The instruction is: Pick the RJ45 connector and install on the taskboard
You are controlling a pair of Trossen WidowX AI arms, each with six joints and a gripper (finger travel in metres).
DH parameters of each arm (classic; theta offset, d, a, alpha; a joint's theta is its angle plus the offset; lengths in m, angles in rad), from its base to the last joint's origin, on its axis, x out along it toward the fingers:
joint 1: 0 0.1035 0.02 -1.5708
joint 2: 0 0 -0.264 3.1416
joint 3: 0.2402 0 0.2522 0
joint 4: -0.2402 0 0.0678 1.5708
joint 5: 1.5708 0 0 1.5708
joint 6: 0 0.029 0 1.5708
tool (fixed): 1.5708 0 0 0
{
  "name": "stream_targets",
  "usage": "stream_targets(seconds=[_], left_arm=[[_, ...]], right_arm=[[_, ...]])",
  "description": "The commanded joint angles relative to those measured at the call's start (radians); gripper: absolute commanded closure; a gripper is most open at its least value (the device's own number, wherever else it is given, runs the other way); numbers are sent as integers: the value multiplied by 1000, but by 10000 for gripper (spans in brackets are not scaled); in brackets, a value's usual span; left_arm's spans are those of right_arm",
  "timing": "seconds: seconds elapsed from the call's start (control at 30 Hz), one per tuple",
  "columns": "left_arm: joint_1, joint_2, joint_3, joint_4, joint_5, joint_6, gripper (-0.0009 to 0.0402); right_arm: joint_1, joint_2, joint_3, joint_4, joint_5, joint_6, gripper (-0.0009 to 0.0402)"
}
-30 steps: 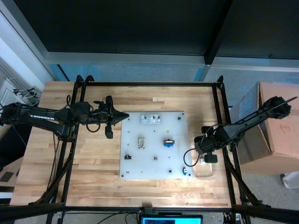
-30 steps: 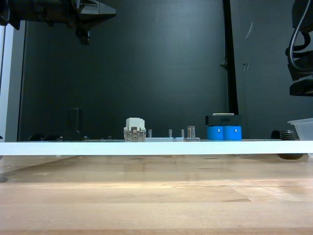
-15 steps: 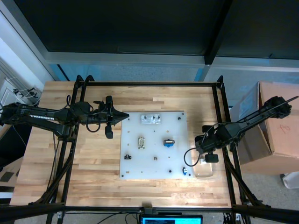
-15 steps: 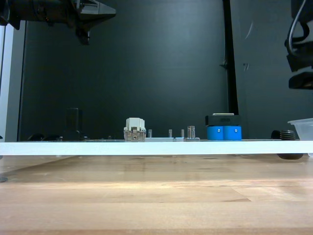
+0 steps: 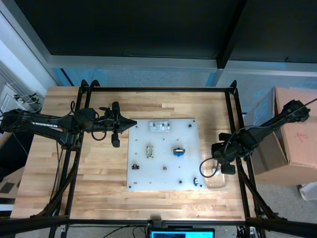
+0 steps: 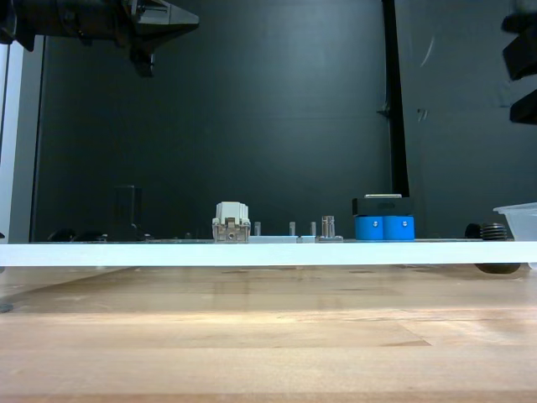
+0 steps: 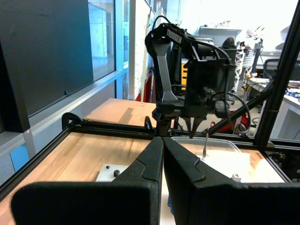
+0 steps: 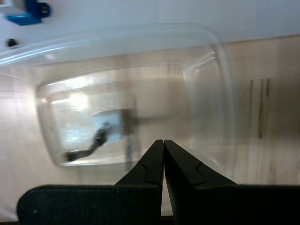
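lying in bin: rj45 connector | right gripper closed above | left gripper closed aloft

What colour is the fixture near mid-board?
Fixture: blue, black top; clearest in low view. Left gripper hovers at board's left edge, right gripper over bin.

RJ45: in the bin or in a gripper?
In the bin, lying free: RJ45 connector on its floor under the shut right gripper; the left gripper, shut, hovers above the far-left corner of the taskboard.
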Motion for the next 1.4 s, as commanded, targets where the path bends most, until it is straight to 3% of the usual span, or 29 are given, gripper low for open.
stream_targets(seconds=[0.03,0.4,0.6,0.9,1.03,1.4], left_arm=[[0,0,0,0,0,0,393],[0,0,0,0,0,0,393],[0,0,0,0,0,0,393],[0,0,0,0,0,0,393],[0,0,0,1,0,0,393],[0,0,0,0,0,0,393]], right_arm=[[63,0,13,-25,5,49,394],[267,-9,19,-62,7,169,393],[278,-9,19,-27,15,174,379],[282,-5,19,-2,58,192,270],[284,16,17,12,84,190,240],[285,64,-54,137,91,187,224]])
